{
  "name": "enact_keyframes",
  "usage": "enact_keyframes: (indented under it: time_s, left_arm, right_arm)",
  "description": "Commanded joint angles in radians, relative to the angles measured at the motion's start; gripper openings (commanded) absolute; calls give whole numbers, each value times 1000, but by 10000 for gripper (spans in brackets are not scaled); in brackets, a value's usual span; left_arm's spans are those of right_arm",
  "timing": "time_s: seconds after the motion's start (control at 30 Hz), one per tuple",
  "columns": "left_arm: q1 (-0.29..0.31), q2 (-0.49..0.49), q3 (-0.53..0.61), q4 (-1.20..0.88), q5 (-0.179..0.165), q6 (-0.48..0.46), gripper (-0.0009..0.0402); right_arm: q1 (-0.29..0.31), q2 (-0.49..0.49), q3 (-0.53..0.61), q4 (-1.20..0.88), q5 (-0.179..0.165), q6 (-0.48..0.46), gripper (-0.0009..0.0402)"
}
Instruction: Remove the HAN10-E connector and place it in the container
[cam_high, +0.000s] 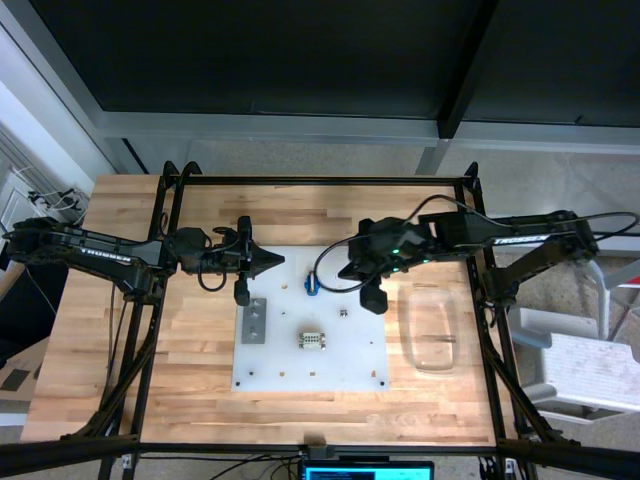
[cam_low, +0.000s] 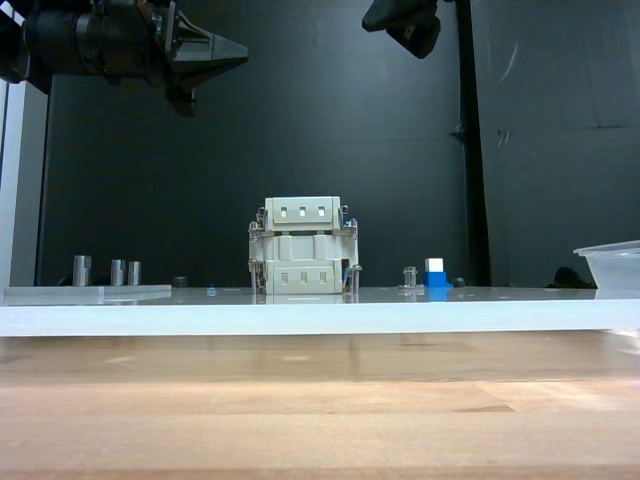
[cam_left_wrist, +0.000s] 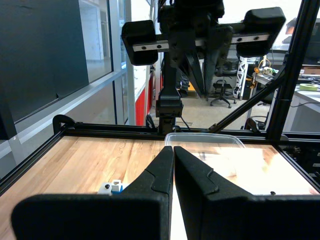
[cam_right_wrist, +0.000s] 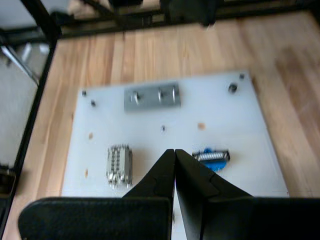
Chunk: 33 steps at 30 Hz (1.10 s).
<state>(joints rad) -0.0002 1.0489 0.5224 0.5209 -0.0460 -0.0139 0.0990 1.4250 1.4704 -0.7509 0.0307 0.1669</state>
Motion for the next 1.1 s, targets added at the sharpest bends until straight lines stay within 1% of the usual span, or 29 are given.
enact_keyframes:
  time_s: [0.03, 0.13, 0.43, 0.53, 0.6, 0.8, 1.1]
  left_arm:
    - [0, 0, 0, 0, 0, 0, 0]
    - [0, 0, 0, 0, 0, 0, 0]
    - [0, 0, 0, 0, 0, 0, 0]
    - [0, 0, 0, 0, 0, 0, 0]
    - [0, 0, 0, 0, 0, 0, 0]
    - [0, 0, 0, 0, 0, 0, 0]
    - [0, 0, 0, 0, 0, 0, 0]
  right_arm:
    - [13, 72, 99, -126, 1, 0, 0]
    - [27, 131, 174, -208, 2, 0, 0]
    - [67, 274, 345, -368, 3, 14, 0]
    - [74, 314, 381, -394, 3, 43, 0]
    - [79, 338, 399, -410, 3, 65, 0]
    - [93, 398, 420, -420, 3, 85, 0]
    - [116, 437, 418, -393, 10, 91, 0]
